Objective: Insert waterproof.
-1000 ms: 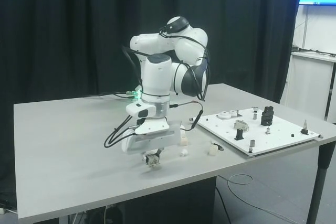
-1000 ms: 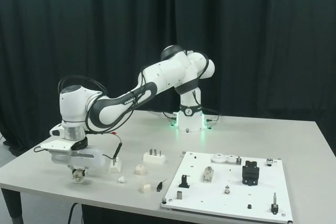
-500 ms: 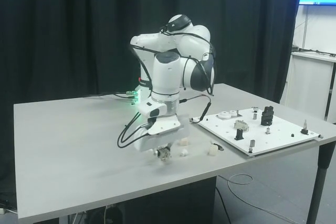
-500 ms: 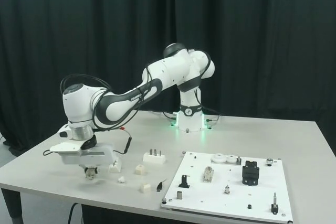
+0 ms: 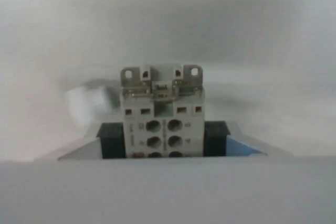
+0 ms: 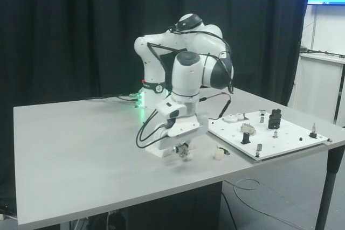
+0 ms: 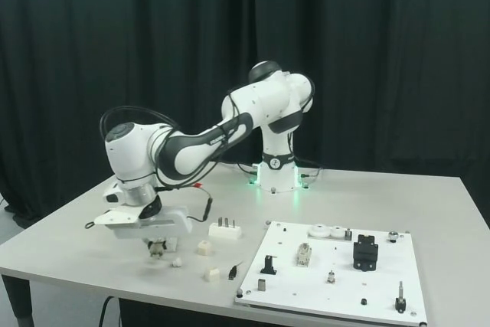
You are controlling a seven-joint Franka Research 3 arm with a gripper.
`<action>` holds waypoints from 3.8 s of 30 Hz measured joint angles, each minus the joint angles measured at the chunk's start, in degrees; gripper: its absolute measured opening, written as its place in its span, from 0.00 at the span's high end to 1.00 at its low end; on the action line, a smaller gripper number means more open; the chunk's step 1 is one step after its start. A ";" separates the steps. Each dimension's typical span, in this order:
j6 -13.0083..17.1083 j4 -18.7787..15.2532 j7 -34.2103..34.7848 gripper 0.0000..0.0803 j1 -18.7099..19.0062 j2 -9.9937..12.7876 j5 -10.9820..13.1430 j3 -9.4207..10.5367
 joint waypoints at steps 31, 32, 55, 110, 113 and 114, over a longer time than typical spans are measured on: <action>-0.09 -32.20 2.25 0.61 35.13 2.21 8.49 -15.50; 0.62 -33.18 2.58 0.61 36.31 2.12 8.65 -15.66; 9.52 -40.92 14.77 0.61 54.64 -0.24 10.56 -16.63; 16.16 -37.81 22.06 0.61 62.48 -0.73 10.82 -13.30; 16.12 -37.69 22.06 0.61 62.28 -0.73 10.82 -13.19; 16.11 -37.65 22.06 0.61 62.21 -0.73 10.82 -13.15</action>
